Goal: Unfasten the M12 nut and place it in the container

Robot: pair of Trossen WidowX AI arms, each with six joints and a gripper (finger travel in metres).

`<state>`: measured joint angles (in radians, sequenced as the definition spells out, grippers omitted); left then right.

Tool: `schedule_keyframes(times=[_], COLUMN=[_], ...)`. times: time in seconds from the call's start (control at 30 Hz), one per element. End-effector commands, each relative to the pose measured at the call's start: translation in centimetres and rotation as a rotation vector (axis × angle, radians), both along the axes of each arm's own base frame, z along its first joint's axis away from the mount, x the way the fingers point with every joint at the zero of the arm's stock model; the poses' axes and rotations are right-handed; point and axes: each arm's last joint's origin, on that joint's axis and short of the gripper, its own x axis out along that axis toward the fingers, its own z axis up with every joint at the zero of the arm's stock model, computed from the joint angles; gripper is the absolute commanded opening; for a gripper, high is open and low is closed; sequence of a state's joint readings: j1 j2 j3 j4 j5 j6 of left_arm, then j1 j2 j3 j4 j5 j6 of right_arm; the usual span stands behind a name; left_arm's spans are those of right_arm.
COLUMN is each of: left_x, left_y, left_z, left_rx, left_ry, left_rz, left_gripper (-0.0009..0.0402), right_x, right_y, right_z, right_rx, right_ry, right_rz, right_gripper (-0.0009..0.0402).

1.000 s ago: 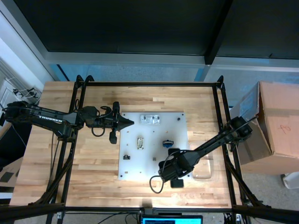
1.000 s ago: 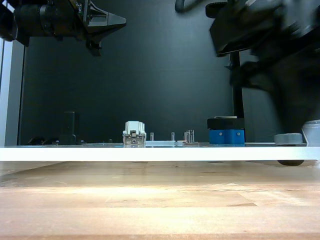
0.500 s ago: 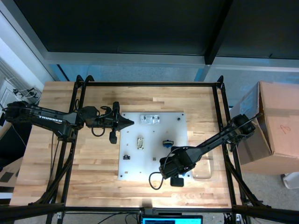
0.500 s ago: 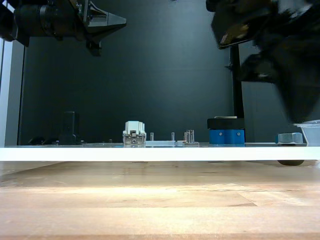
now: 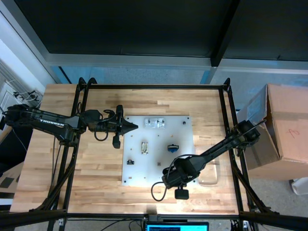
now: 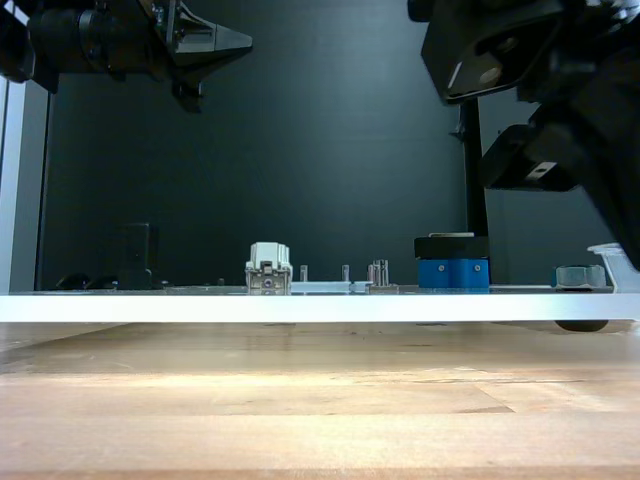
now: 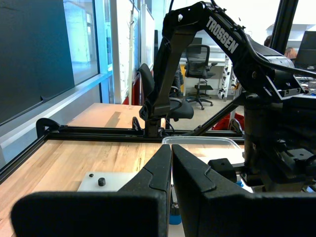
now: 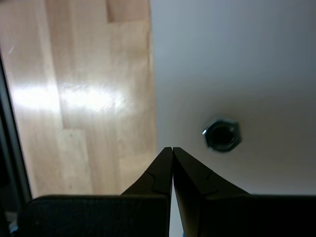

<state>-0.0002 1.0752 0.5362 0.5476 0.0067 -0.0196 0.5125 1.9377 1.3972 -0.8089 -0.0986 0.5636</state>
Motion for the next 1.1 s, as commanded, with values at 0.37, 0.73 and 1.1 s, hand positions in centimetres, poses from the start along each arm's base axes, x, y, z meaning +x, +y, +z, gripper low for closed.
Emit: schedule_keyframes(times=[0.37,0.73,1.1], left_x=[0.0,0.0,0.0], left_y=[0.0,0.0,0.0], left_z=[0.0,0.0,0.0], left_rx=[0.0,0.0,0.0], left_ry=[0.0,0.0,0.0], left_rz=[0.0,0.0,0.0], left_gripper=[0.0,0.0,0.0], right_x=[-0.1,-0.2,-1.3], right_y=[-0.3,-0.4,-1.9], right_z=[-0.2,-0.3,2.1], right_rx=[-0.062,-0.072,-0.347], right_ry=[-0.005,-0.002,-0.05], right_rz=[-0.01,-0.012,-0.107], right_gripper=[0.0,0.0,0.0])
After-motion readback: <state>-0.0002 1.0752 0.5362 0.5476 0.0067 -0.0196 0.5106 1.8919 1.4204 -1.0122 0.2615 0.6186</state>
